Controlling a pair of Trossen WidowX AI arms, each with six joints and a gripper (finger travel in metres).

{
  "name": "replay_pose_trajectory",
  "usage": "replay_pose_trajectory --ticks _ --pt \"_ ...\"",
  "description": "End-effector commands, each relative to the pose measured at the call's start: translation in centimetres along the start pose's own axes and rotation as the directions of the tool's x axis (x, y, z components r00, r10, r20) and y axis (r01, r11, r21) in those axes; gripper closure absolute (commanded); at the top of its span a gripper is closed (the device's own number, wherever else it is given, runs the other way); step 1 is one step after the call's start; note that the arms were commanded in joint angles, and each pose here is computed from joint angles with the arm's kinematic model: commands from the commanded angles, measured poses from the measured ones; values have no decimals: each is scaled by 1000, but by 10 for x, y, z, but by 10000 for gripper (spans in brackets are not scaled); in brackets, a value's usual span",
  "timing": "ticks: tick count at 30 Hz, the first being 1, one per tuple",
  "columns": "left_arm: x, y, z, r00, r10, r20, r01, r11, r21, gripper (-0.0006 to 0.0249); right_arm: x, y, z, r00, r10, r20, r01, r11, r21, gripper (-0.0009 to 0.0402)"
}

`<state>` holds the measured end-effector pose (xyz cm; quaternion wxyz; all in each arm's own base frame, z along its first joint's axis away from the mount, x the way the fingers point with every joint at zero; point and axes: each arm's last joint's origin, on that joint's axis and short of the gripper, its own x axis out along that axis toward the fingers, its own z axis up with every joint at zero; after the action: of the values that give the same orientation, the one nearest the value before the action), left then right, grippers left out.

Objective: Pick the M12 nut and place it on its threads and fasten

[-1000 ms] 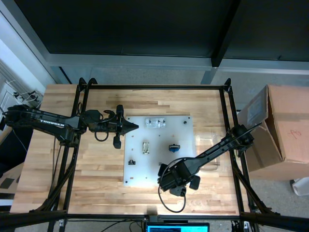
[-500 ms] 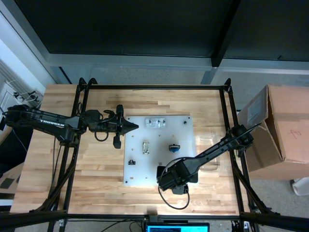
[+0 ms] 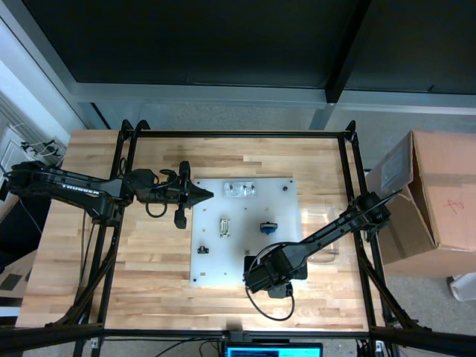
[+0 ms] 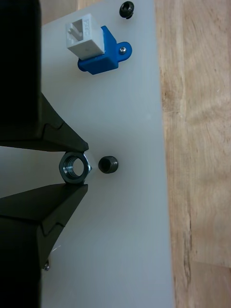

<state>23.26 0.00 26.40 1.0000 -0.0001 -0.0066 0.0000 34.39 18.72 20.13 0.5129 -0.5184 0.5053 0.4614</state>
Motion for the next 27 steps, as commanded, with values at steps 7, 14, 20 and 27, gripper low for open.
replay_pose_trajectory --ticks 7,14,20,27 --pt "0 0 0 1000 0 0 0 1000 0 243 6 -2 3 999 17 35 -17 1000 0 389" --pt "0 0 0 1000 0 0 0 1000 0 243 10 -4 2 999 23 33 -24 1000 5 389" --pt "0 0 0 1000 0 0 0 1000 0 243 17 -6 2 999 34 28 -35 999 7 389" --pt "0 0 0 1000 0 0 0 1000 0 243 19 -5 1 999 37 27 -37 999 9 389"
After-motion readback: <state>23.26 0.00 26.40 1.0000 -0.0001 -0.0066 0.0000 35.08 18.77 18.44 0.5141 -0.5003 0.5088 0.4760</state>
